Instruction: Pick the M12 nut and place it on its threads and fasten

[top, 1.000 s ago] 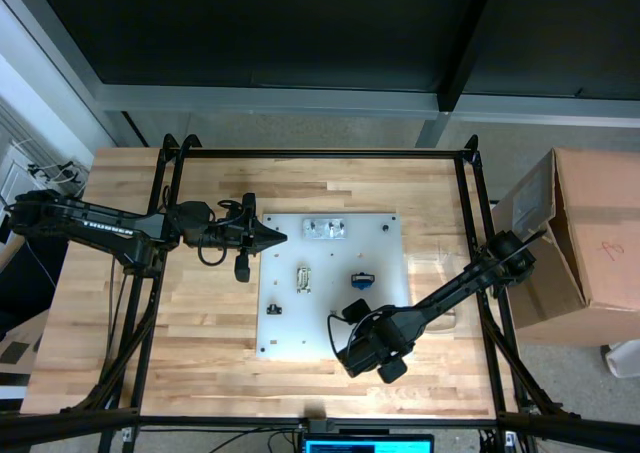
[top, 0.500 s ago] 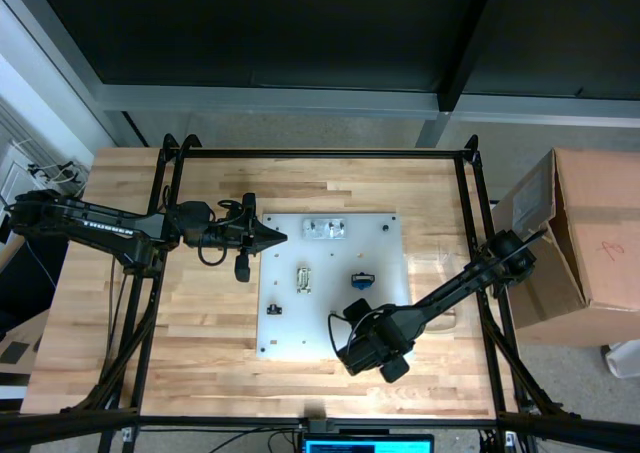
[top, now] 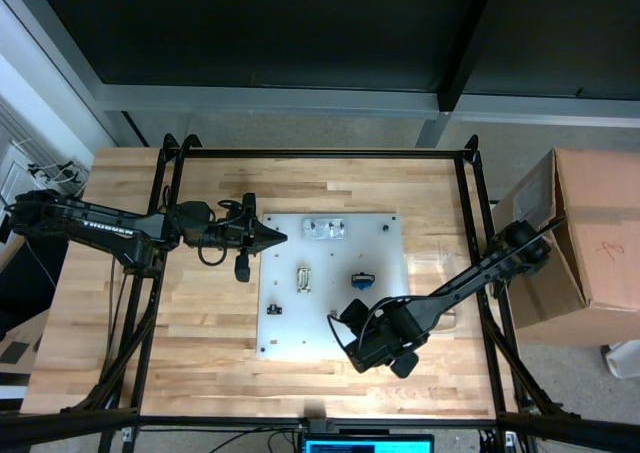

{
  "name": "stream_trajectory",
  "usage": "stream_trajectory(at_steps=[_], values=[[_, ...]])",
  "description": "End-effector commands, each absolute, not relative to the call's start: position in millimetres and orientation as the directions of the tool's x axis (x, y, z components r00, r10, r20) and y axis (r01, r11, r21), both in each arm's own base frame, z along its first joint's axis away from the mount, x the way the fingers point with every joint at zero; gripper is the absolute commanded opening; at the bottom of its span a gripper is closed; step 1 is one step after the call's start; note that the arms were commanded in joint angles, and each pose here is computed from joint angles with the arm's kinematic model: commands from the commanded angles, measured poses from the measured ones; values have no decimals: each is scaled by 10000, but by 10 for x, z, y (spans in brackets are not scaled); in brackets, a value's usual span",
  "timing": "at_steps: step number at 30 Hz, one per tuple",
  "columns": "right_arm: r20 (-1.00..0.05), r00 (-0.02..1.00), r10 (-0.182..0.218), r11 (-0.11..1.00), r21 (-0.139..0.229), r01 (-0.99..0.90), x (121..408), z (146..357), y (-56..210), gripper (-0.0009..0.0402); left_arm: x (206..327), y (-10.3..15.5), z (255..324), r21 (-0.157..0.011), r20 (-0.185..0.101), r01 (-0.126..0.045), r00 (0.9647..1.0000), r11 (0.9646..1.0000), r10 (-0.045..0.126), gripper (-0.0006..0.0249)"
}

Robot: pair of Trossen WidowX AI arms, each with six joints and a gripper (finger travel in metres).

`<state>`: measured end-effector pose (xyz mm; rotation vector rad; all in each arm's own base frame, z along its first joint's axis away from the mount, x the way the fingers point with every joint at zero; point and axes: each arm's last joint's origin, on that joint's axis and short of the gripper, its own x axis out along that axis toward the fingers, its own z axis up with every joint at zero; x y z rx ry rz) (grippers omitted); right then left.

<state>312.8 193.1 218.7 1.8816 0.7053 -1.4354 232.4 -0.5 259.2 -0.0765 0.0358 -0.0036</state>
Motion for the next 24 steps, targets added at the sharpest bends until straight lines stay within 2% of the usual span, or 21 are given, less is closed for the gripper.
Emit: stream_trajectory(at_steps=[1, 3, 4, 6, 9, 11, 14, 16, 18, 19, 24], values=[[-9625, 2711, -122, -4503, 2474, 8579, 3106, 2248, 1897, 201, 2325, -4, 2592, -765, -357, 18, 9994, 9971, -46, 0], [-9581, 2794, -632, -3254, 2844, 9018, 3088, 2264, 1871, 201, 2325, -4, 2593, -761, -353, 19, 9994, 9971, -46, 0], [-9577, 2762, -807, -2662, 2878, 9200, 3081, 2262, 1860, 201, 2325, -4, 2593, -765, -353, 22, 9994, 9971, -50, 0], [-9621, 2557, -949, -1272, 2665, 9554, 3060, 2258, 1847, 201, 2325, -4, 2593, -761, -353, 19, 9994, 9971, -46, 0], [-9668, 2310, -1094, 1226, 2175, 9683, 3035, 2248, 1833, 201, 2325, -4, 2592, -761, -357, 19, 9994, 9971, -46, 0], [-9687, 2227, -1100, 3310, 1756, 9271, 3025, 2244, 1833, 200, 2325, -4, 2593, -765, -353, 19, 9994, 9971, -46, 0], [-9685, 2233, -1099, 6950, 857, 7138, 3023, 2237, 1836, 201, 2325, -4, 2593, -761, -353, 23, 9994, 9971, -50, 0], [-9684, 2247, -1086, 8677, 180, 4968, 3025, 2243, 1838, 200, 2325, -4, 2592, -765, -357, 18, 9994, 9971, -46, 0], [-9671, 2290, -1107, 9452, -312, 3250, 3027, 2241, 1839, 199, 2325, -5, 2592, -765, -357, 22, 9994, 9971, -50, 0], [-9689, 2233, -1068, 9582, -403, 2833, 3023, 2237, 1839, 199, 2325, -4, 2593, -765, -353, 19, 9994, 9971, -46, 0], [-9808, 1916, -367, 9727, 89, 2317, 3021, 2238, 1860, 192, 2325, -4, 2593, -765, -353, 19, 9994, 9971, -46, 0]])
